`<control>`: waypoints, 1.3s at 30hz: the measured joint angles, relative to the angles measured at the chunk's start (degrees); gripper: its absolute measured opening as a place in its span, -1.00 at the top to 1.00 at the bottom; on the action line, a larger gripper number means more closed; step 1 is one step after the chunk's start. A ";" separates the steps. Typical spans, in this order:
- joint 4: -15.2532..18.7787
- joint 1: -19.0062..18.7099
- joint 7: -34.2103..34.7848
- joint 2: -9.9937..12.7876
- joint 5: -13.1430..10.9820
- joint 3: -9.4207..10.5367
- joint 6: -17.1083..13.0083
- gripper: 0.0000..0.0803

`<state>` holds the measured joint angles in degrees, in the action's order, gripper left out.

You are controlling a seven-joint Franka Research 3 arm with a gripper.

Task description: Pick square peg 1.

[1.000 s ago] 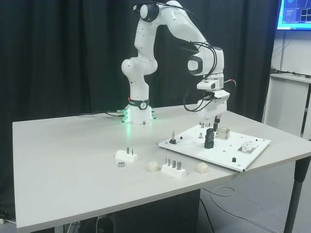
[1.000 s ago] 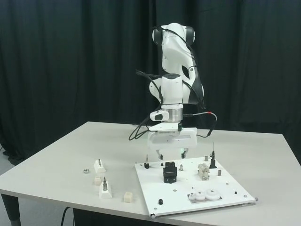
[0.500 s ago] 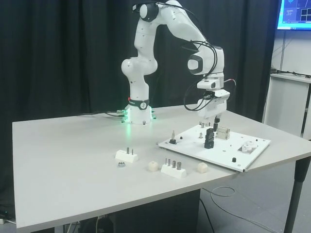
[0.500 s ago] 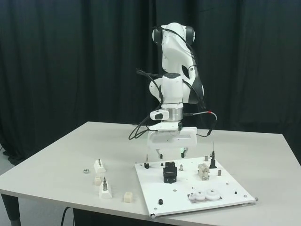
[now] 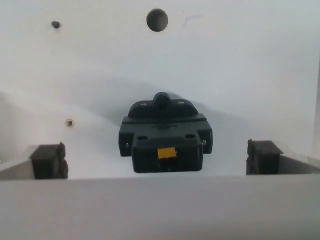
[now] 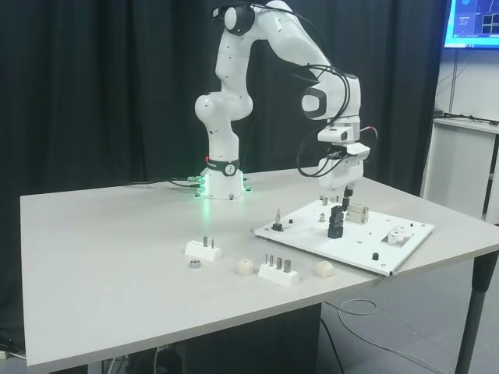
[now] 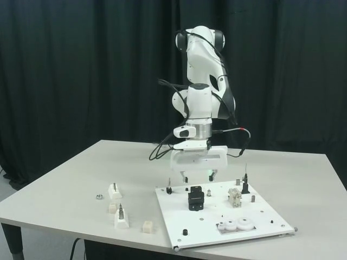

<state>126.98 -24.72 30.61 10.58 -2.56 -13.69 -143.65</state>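
Nearest, along the table's [image 6: 101,234] front edge: a white holder [image 6: 278,274] carrying three pegs [image 6: 276,262], all upright, with a pale cube [image 6: 245,266] just beside it on one side and another [image 6: 323,269] on the other. Slightly farther in, a nut [image 6: 195,264] and a second holder [image 6: 203,249] with two thin pins upright. Cannot single out square peg 1 for sure; judged to be one of those three pegs, long axis vertical, untouched. Next, the white board [image 6: 312,241] by the front corner, bearing a black fixture [image 6: 335,223], a few small posts and a recess holding white gears [image 6: 401,234]. Seen from the wrist, a small square insert seated in the fixture's face [image 5: 166,152]. Hanging above that fixture, clear of it, the gripper [image 6: 343,189], jaws wide apart and holding nothing, one fingertip [image 5: 48,160] on each side of the fixture below. So, by judgement, wrong spot for the task: pegs off the board, well apart from the jaws, toward the front edge; needs a sideways carry, then a straight descent to straddle one peg without brushing its neighbours. Farthest, the arm's base [image 6: 221,175] near the far edge, lit green.
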 joint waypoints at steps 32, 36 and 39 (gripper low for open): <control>-1.20 0.57 0.30 0.00 0.00 -0.39 0.00 -0.99; -1.29 0.57 0.31 0.00 0.00 -0.39 0.00 -0.99; -1.34 0.57 0.31 0.00 0.00 -0.39 0.00 -0.99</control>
<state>125.64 -24.16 30.92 10.58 -2.57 -14.07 -143.65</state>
